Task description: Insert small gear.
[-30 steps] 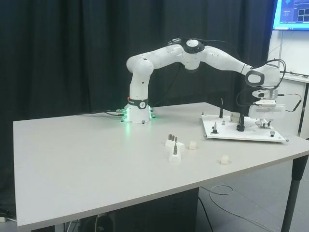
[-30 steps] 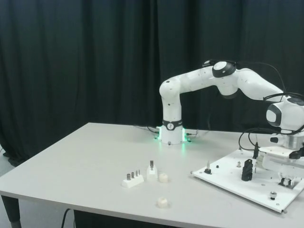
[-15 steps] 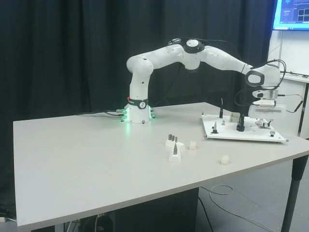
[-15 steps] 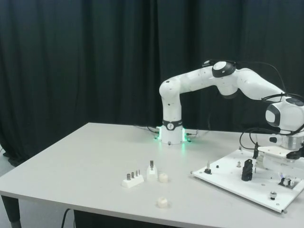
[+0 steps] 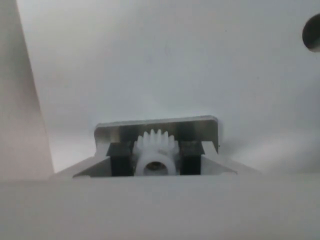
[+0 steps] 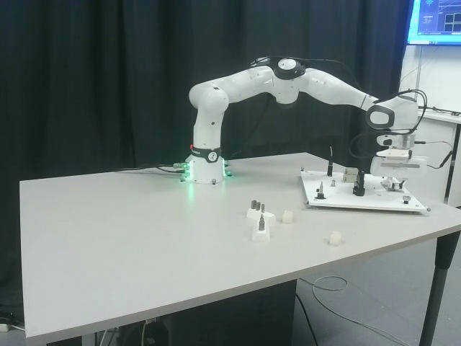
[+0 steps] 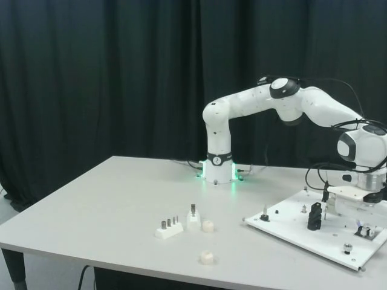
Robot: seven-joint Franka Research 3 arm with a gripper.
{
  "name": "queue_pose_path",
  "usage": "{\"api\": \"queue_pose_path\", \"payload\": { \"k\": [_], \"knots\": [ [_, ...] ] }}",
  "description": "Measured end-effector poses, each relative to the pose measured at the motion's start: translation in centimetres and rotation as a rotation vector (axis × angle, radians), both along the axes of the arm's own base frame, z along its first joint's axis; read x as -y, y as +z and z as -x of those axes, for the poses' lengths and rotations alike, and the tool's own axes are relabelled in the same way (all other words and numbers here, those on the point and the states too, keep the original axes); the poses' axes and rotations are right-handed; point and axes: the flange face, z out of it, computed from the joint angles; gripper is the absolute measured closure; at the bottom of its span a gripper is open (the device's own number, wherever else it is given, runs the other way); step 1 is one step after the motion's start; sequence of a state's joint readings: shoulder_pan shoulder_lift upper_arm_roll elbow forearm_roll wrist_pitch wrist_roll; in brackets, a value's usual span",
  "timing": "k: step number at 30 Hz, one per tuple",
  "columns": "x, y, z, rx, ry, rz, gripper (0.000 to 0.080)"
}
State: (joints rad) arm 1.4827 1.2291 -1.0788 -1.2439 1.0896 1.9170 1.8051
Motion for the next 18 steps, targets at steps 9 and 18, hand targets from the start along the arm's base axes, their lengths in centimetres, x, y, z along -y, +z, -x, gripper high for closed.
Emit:
{"api": "queue_pose_path", "payload": {
  "k": [9,18],
  "knots": [
    [-0.08,0.0,0.1,0.007,0.136,0.009,0.0604],
    [-0.58,-0.01,0.4,0.024,0.262,0.044,0.0604]
  ]
}}
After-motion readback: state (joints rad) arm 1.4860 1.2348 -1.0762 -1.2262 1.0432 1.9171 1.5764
